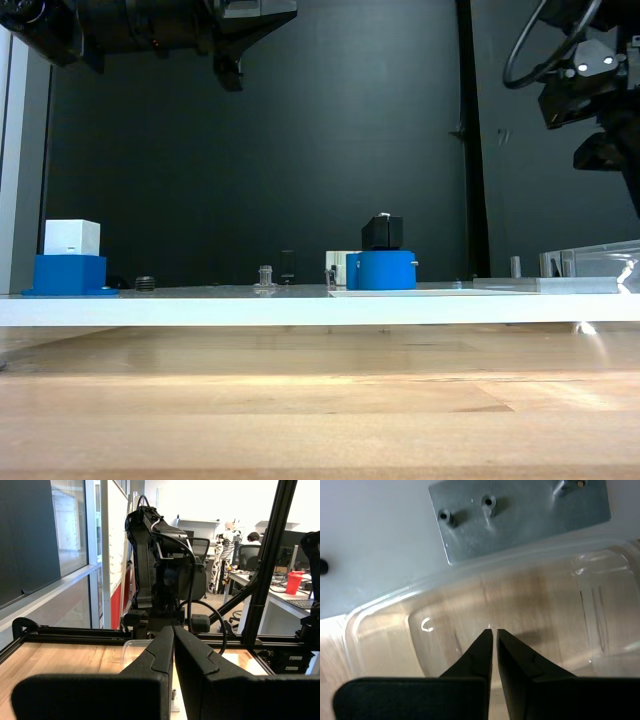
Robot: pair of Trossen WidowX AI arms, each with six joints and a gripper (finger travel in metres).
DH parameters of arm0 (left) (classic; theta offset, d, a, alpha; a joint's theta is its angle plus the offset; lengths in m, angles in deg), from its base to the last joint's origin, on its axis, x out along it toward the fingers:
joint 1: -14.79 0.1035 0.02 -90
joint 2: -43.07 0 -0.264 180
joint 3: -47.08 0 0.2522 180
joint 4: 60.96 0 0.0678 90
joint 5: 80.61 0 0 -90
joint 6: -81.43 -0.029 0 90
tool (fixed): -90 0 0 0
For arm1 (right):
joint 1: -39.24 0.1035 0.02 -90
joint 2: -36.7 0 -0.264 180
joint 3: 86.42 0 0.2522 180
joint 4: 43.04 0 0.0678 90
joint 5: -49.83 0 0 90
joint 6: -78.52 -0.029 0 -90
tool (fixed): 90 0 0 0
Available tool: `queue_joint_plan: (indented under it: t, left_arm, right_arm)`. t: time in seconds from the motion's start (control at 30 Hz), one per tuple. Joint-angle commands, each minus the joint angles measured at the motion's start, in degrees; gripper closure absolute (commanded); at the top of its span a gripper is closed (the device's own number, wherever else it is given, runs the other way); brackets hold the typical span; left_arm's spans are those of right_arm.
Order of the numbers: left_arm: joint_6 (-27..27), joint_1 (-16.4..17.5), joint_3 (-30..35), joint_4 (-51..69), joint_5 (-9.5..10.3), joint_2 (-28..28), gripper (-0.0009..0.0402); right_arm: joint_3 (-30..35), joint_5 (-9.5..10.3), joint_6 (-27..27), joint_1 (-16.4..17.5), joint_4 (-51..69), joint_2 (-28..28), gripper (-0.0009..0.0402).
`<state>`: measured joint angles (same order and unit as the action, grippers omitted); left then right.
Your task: Pick the 16mm cylinder and install on the taskboard
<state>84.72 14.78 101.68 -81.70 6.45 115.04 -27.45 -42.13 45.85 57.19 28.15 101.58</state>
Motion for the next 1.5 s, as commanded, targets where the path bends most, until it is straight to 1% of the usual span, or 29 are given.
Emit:
queue_joint_plan:
  t: [0.03, 0.1, 0.2, 0.3, 0.37, 0.43, 0.47, 0.57, 0.67, 0.73, 0.9, 1.1, 1.3, 1.5]
  left_arm:
    - [0.0, 0.0, 0.0, 0.0, -0.02, 0.0, 0.0393]
    - [0.0, 0.0, 0.0, 0.0, -0.02, 0.0, 0.0393]
    - [0.0, 0.0, 0.0, 0.0, -0.02, 0.0, 0.0393]
    - [0.0, 0.0, 0.0, 0.0, -0.02, 0.0, 0.0393]
    - [0.0, 0.0, 0.0, 0.0, -0.02, 0.0, 0.0393]
    - [0.0, 0.0, 0.0, 0.0, -0.02, 0.0, 0.0393]
    - [0.0, 0.0, 0.0, 0.0, -0.02, 0.0, 0.0393]
    - [0.0, 0.0, 0.0, 0.0, -0.02, 0.0, 0.0393]
    - [0.0, 0.0, 0.0, 0.0, -0.02, 0.0, 0.0393]
    - [0.0, 0.0, 0.0, 0.0, -0.02, 0.0, 0.0393]
    - [0.0, 0.0, 0.0, 0.0, -0.02, 0.0, 0.0393]
    - [0.0, 0.0, 0.0, 0.0, -0.02, 0.0, 0.0393]
    - [0.0, 0.0, 0.0, 0.0, -0.02, 0.0, 0.0393]
    - [0.0, 0.0, 0.0, 0.0, -0.02, 0.0, 0.0393]
  right_arm:
    - [-0.1, -0.15, 0.1, 0.2, 1.0, -1.2, 0.0332]
    - [-0.1, -0.26, 0.1, 0.3, 2.1, -1.8, 0.0308]
    - [-0.2, -1.66, 0.0, 1.2, 4.3, -3.0, 0.0277]
    - [-0.9, -2.69, -1.7, 3.0, 6.1, -6.1, 0.0254]
    - [-1.3, -3.28, -2.6, 4.4, 6.5, -7.5, 0.0243]
    - [-1.7, -4.59, -3.2, 5.6, 6.5, -8.3, 0.0234]
    - [-1.9, -4.72, -3.1, 5.9, 6.6, -8.3, 0.023]
    - [-2.5, -4.68, -3.1, 6.1, 7.3, -8.2, 0.022]
    - [-2.6, -5.09, -3.1, 6.2, 7.2, -8.2, 0.0208]
    - [-2.6, -6.03, -3.1, 6.2, 7.2, -8.2, 0.0199]
    - [-3.8, -6.1, -3.1, 6.4, 6.7, -8.1, 0.0184]
    - [-6.9, -5.95, -3.5, 6.8, 3.2, -8.0, 0.0183]
    - [-9.0, -5.97, -2.9, 8.0, 0.2, -4.9, 0.0183]
    - [-11.9, -5.73, -2.9, 8.4, -3.8, -4.3, 0.0183]
